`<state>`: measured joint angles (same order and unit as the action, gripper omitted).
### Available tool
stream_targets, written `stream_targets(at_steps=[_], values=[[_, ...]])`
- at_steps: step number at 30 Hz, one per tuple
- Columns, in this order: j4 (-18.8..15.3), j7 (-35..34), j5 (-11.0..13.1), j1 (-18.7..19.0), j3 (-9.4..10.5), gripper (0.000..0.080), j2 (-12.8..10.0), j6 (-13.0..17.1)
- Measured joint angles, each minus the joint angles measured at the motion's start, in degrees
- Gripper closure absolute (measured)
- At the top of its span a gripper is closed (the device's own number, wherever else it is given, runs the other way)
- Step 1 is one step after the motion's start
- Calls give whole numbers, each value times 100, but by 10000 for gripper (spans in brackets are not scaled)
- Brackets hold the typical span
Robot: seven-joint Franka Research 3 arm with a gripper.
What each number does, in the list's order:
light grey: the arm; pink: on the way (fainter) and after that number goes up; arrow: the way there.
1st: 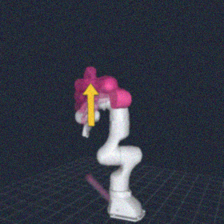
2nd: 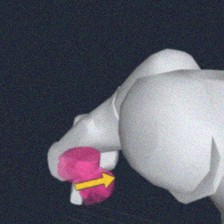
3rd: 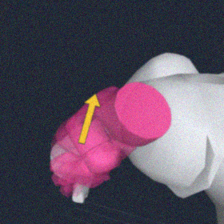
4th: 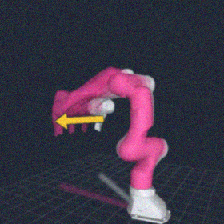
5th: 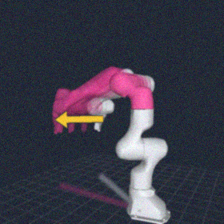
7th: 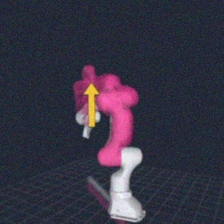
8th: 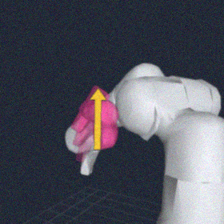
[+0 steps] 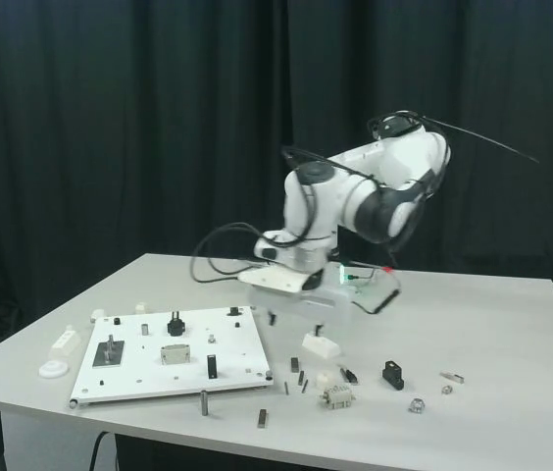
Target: Remove round peg 4.
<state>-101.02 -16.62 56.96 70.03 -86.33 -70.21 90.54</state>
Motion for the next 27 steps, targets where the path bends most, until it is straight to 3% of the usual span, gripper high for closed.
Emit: stream_targets(at_steps=[13, 27], values=[[-609, 1766, -27, -751, -311, 3, -206, 6], [-1076, 3336, 195, -1643, -318, 3, -409, 224]])
